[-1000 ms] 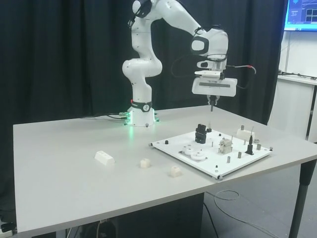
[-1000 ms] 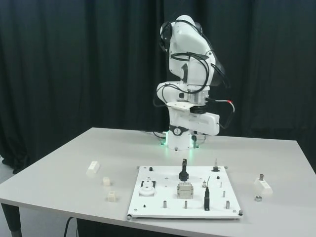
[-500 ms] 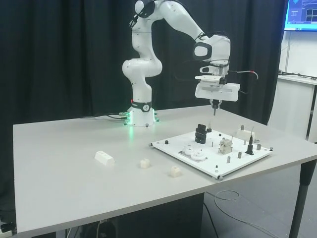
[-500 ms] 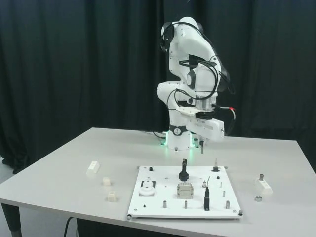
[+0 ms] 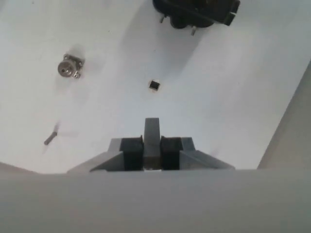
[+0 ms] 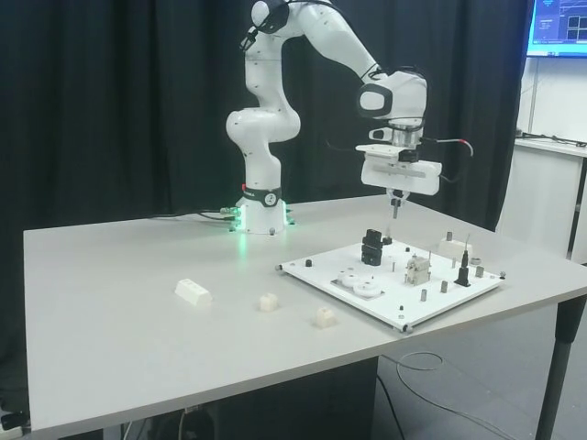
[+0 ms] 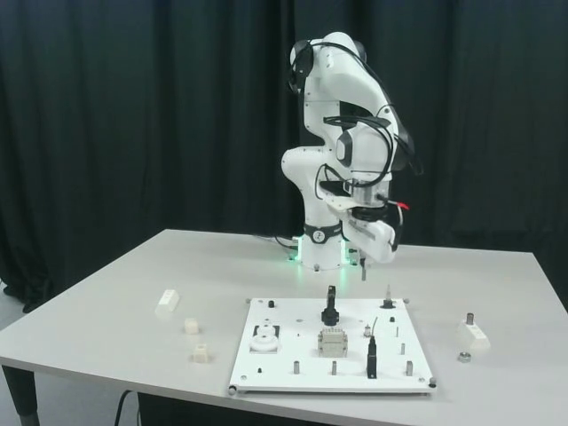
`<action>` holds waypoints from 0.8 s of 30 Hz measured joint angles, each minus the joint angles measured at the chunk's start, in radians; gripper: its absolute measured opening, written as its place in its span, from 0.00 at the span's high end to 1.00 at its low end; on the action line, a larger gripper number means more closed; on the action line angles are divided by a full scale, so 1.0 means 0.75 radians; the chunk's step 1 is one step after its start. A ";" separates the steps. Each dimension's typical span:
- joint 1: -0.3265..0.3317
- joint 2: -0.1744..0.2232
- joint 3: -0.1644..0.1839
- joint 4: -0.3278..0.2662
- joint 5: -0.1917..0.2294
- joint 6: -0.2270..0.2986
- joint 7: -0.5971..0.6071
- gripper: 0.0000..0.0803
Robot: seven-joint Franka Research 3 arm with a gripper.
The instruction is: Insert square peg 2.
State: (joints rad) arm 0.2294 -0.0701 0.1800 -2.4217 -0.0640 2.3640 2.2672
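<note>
**A:** Where's the peg on your end?

**B:** I have the square peg (image 5: 151,138) clamped between the two black fingers (image 5: 131,154) of the gripper (image 5: 151,154). In the wrist view it is a straight grey bar with flat faces, sticking out past the fingertips. In the first room view I see it as a thin dark stub under the gripper (image 6: 394,203), upper right of centre, held in the air above the far edge of the white board (image 6: 312,271).

**A:** And the hole?

**B:** I see a small square hole (image 5: 154,85) with a dark inside, sunk in the board's smooth matte face, in the upper middle of the wrist frame. The peg tip is near it but not over it, as far as I can judge.

**A:** What sits around it?

**B:** A black blocky fixture (image 5: 197,10) at the top edge of the wrist frame, a round metal fitting with a flanged base (image 5: 69,67) at the upper left, and a thin metal pin (image 5: 50,136) lying at the left.

**A:** Further out?

**B:** In the second room view the board (image 7: 248,355) lies flat at lower centre on the grey table (image 7: 133,275). It carries white round gears (image 7: 264,337), a black upright connector (image 7: 372,358) and short grey pegs. Three pale blocks (image 7: 166,303) lie on the table at the left, and a white block with a post (image 7: 472,331) at the right.
</note>
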 joint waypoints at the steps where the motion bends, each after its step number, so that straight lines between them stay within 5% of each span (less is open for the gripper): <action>1: -0.002 0.000 0.000 -0.001 0.000 0.001 0.011 0.91; 24: -0.058 0.063 0.000 -0.007 0.055 0.092 0.175 0.91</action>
State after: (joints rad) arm 0.1860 -0.0227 0.1799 -2.4269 -0.0226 2.4330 2.3982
